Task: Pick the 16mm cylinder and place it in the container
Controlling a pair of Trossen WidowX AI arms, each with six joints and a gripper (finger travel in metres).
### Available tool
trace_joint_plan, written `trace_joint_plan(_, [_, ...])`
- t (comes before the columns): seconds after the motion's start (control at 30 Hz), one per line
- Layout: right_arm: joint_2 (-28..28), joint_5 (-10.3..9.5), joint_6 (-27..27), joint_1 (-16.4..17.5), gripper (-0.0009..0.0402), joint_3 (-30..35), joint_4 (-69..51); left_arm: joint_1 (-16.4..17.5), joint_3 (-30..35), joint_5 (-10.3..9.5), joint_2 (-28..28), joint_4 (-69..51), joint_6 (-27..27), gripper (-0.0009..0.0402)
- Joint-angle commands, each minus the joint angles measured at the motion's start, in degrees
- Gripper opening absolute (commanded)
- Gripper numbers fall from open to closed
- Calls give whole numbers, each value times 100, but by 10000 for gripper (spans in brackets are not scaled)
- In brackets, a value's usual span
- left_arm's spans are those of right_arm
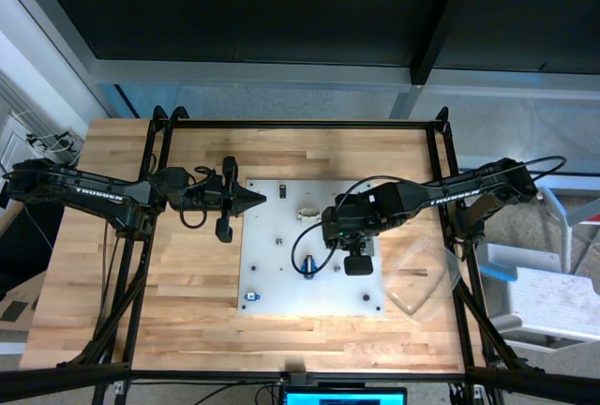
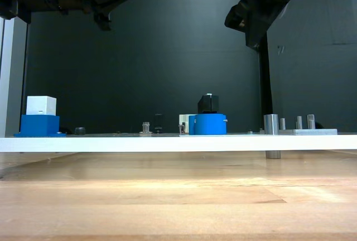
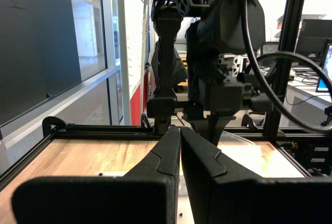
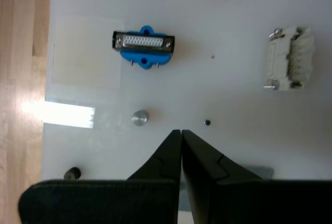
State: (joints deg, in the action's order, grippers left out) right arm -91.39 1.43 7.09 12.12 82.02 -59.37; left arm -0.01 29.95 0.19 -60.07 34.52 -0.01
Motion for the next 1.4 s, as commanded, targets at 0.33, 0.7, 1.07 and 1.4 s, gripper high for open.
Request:
trace_joint_plan(0.33, [-448, 20, 101, 319, 3, -7, 7, 2, 0, 0, -2, 0, 2, 0])
trace_joint_plan(0.7, [-761, 72, 122, 494, 126, -11, 46, 0, 0, 0, -2, 0, 0, 0])
trace_joint_plan(1.07, [-1145, 315, 114, 579, 185, -24, 170, 0, 0, 0, -2, 0, 0, 0])
trace_joint_plan(1.4, [-1386, 341, 140, 614, 195, -98, 367, 2, 0, 0, -2, 0, 0, 0])
